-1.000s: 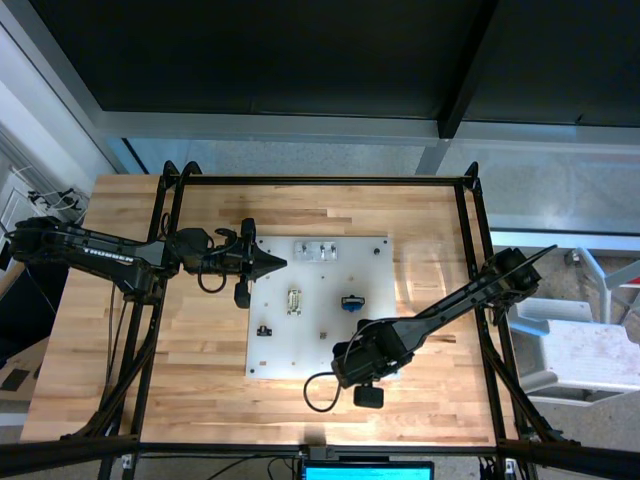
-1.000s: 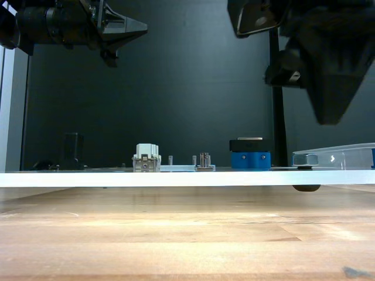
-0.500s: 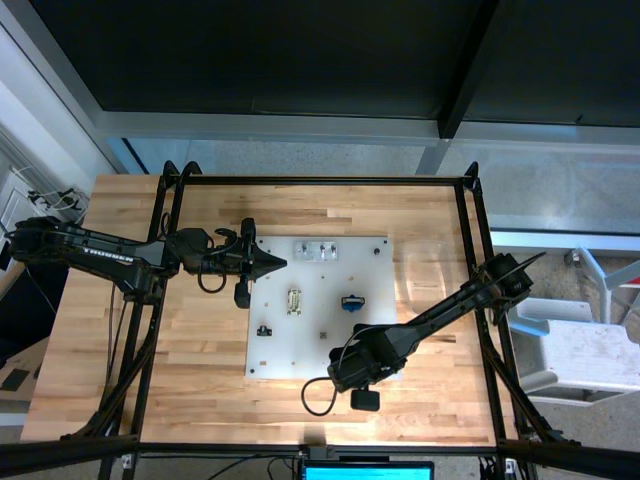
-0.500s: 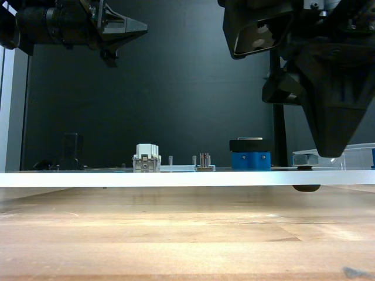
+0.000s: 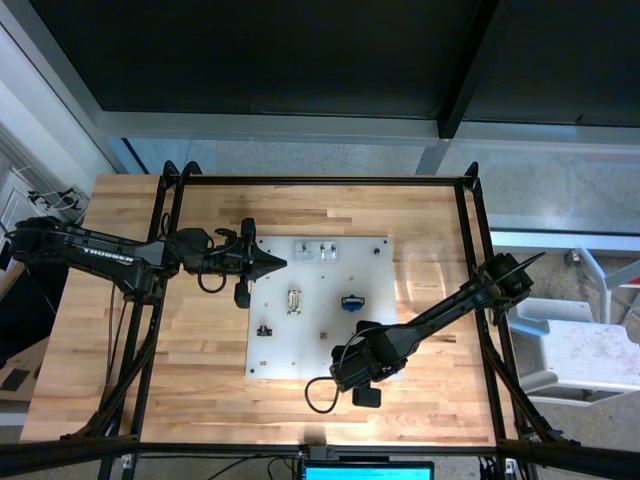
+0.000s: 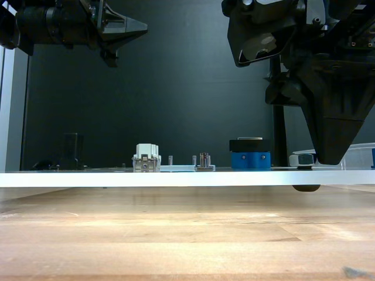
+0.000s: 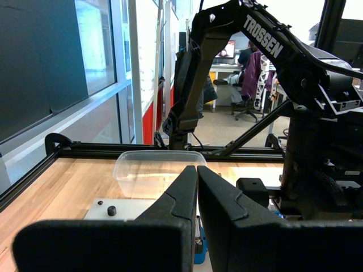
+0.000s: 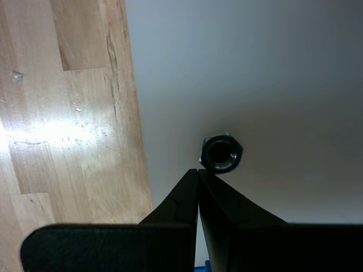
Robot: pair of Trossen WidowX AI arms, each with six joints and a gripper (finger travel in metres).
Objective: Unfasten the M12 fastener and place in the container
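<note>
Closed right tool (image 8: 198,170) beside M12 nut (image 8: 221,153)

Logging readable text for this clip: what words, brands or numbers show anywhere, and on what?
"TROSSEN": white letters on the right arm.
"TROSSEN": small white letters on the left arm.
No text readable on the white board, nut or container.
Left tool shut, above the board's left edge; right tool shut on nothing, beside the nut.

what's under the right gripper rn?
The nut on the white board, just off the right gripper's shut fingers, ungripped. Any stud beneath is covered by the nut. Left gripper hangs over the board's left edge.
</note>
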